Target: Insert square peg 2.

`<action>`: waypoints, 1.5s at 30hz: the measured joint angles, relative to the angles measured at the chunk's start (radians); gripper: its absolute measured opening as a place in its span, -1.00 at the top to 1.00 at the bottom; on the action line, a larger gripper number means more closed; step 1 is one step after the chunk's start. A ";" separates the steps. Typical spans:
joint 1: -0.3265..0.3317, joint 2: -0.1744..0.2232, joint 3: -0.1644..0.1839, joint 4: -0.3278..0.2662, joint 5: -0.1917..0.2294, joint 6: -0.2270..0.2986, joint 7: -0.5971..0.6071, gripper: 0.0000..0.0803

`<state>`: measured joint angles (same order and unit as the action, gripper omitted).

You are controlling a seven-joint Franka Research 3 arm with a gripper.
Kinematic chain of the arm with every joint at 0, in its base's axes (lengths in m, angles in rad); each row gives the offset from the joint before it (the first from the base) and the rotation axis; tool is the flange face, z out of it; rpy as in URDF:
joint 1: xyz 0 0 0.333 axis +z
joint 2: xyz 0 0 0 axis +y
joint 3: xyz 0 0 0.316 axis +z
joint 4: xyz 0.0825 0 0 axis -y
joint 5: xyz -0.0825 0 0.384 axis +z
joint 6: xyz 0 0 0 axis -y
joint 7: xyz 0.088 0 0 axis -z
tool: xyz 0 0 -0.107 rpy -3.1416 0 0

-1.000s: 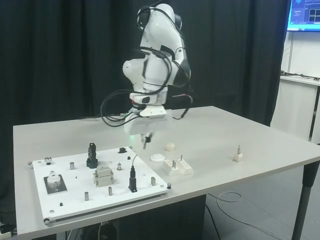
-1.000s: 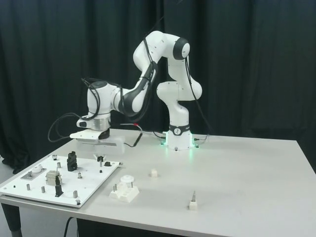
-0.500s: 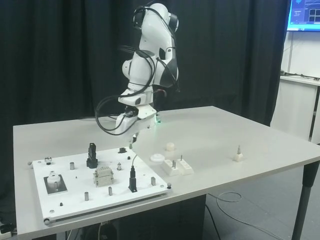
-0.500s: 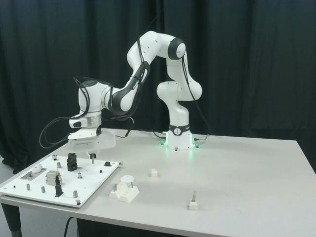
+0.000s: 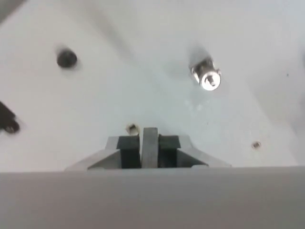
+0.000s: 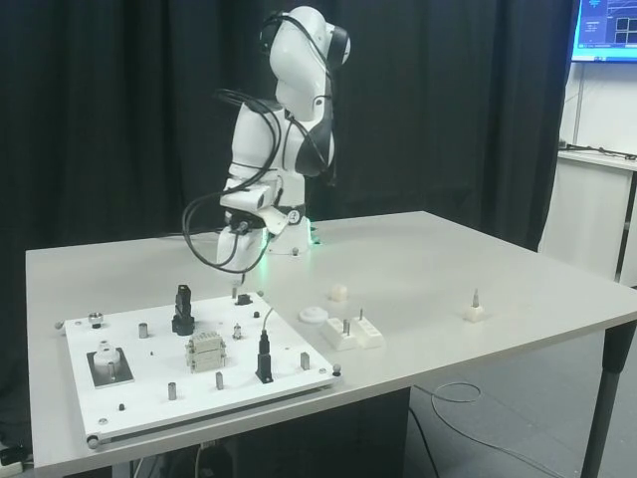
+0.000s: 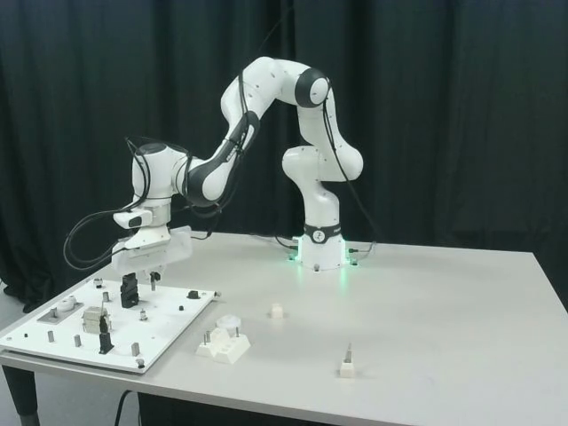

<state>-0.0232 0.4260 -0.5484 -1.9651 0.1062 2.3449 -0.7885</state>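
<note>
Hand [image 5: 149, 148] of the white robot arm clamps a slim grey square metal peg [image 5: 149, 145], hovering above the white assembly board [image 5: 143, 90].

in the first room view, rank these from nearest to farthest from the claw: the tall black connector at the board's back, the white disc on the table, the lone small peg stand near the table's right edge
1. The tall black connector, on the white board just below and left of the claw.
2. The white disc, on the bare table right of the board.
3. The lone peg stand, far off toward the table's right edge.
</note>
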 joint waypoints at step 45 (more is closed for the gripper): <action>-0.030 -0.074 -0.049 -0.182 0.189 0.192 -0.654 0.81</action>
<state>-0.0531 0.3519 -0.5978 -2.1473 0.2956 2.5368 -1.4430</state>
